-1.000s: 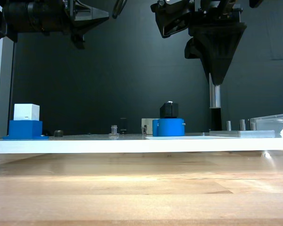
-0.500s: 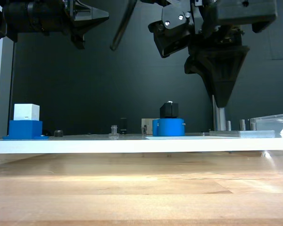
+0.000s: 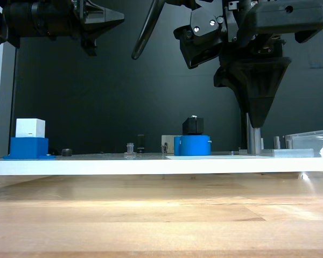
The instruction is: Pick the 16mm cylinder and install on the taskboard
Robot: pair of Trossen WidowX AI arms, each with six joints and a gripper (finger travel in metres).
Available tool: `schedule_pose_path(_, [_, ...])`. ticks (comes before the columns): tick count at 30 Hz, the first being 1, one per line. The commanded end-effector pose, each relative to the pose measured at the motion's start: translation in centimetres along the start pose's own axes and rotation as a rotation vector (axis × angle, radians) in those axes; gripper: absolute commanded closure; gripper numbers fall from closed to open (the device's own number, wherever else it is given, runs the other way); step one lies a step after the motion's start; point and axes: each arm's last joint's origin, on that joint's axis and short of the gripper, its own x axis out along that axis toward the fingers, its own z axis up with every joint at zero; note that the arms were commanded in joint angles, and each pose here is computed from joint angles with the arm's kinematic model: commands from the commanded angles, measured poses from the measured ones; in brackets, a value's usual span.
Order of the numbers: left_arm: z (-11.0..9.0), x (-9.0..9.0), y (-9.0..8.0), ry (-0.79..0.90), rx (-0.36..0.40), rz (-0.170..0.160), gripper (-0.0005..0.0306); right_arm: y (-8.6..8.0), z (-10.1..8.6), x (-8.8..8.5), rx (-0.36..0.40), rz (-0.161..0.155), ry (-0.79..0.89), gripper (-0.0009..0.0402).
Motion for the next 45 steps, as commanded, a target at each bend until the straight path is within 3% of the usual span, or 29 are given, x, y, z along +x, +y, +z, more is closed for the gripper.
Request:
schedule_pose_path(1, [-0.01,0.01,0.00,0.000,0.000,0.000,0.0300,-0.07,-0.05,0.04,-0.002,-0.003,0.003,0.0385])
schedule_pose_path(9, [-0.01,0.01,0.00,0.000,0.000,0.000,0.0300,-0.15,0.02,0.04,-0.004,-0.003,0.000,0.0385])
schedule_pose_path(13, [-0.01,0.01,0.01,0.000,0.000,0.000,0.0300,-0.35,0.11,0.05,-0.003,-0.026,-0.010,0.0385])
schedule_pose_path(22, [-0.01,0.01,0.00,0.001,0.000,0.000,0.0300,-0.45,0.16,0.09,-0.007,-0.025,-0.010,0.0385])
schedule_pose_path(29, [-0.01,0.01,0.00,0.000,0.000,0.000,0.0300,-0.10,0.01,0.06,-0.013,-0.013,-0.007,0.0385])
schedule_pose_path(32, [-0.01,0.01,0.00,0.000,0.000,0.000,0.0300,0.10,-0.07,0.05,-0.016,0.010,0.002,0.0385])
schedule_pose_path(45, [-0.01,0.01,0.01,0.000,0.000,0.000,0.0300,0.47,-0.06,0.30,-0.028,0.008,-0.006,0.0385])
